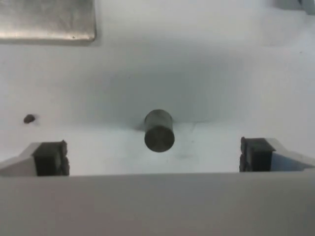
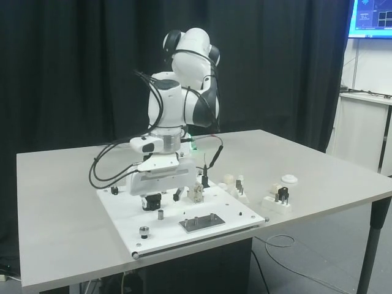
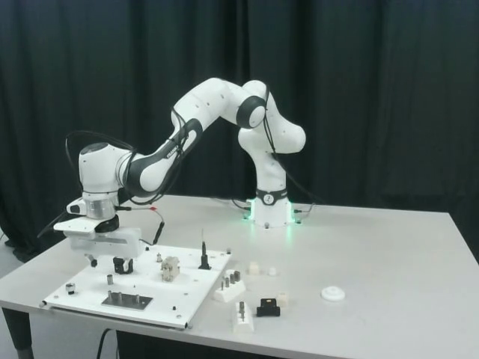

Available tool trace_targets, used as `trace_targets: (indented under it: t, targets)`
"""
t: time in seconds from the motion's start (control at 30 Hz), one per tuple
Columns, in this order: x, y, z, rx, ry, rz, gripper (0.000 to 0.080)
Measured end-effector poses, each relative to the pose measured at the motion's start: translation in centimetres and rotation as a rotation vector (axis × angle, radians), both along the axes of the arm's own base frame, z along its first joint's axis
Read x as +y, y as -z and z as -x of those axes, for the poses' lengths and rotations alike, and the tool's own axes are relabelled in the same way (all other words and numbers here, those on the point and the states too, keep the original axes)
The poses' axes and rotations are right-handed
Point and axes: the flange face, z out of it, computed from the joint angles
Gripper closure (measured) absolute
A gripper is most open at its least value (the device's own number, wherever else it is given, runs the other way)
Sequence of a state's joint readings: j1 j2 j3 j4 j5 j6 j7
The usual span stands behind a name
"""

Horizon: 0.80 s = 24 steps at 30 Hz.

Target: Pick square peg 4.

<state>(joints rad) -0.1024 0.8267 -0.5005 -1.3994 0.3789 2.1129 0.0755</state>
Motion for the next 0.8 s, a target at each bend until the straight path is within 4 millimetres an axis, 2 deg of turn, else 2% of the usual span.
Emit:
trace_targets:
  t: [0.03, 0.07, 0.43, 0.8]
  targets:
    - [0.0, -0.2, -0.1, 0.001, 0.002, 0.001, 0.0051]
    - [0.0, -0.4, -0.1, 0.003, 0.003, 0.001, 0.0015]
    - [-0.3, -2.0, -0.6, 0.015, 0.001, 0.003, 0.0003]
    - [-0.3, -2.5, -0.7, 0.025, -0.008, 0.010, 0.0003]
